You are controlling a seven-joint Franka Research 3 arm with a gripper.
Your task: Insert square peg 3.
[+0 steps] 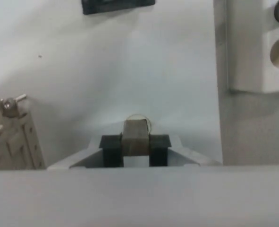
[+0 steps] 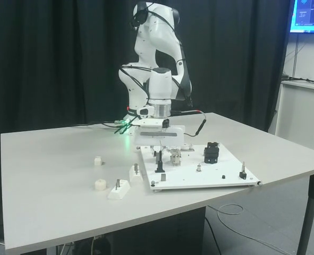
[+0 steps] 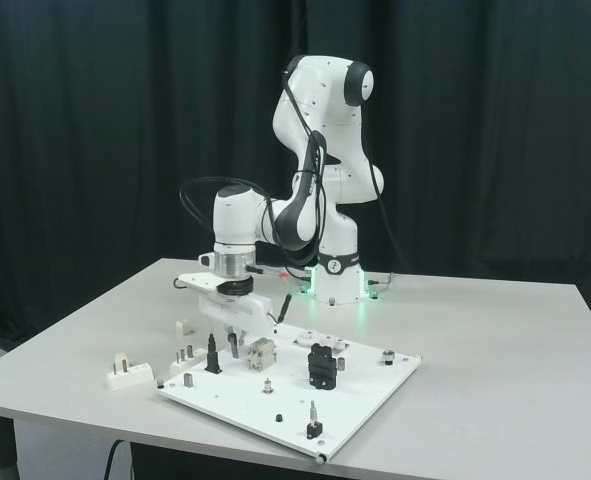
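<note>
Tool (image 1: 135, 150) clenched on square peg 3 (image 1: 135, 137), peg pinched between both black fingers (image 1: 111, 150) and pointing down. Directly beneath: bare white board (image 1: 144, 71), no hole under the tip. Off to one side, a white block with round holes (image 1: 271, 52). Beyond, grey counter (image 2: 50, 154). Step looks like carry-to-socket; next likely needs locating the square hole, squaring the peg, then a straight descent.

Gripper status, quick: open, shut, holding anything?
Gripper: shut on the square peg, held between both black fingers above the white board.
</note>
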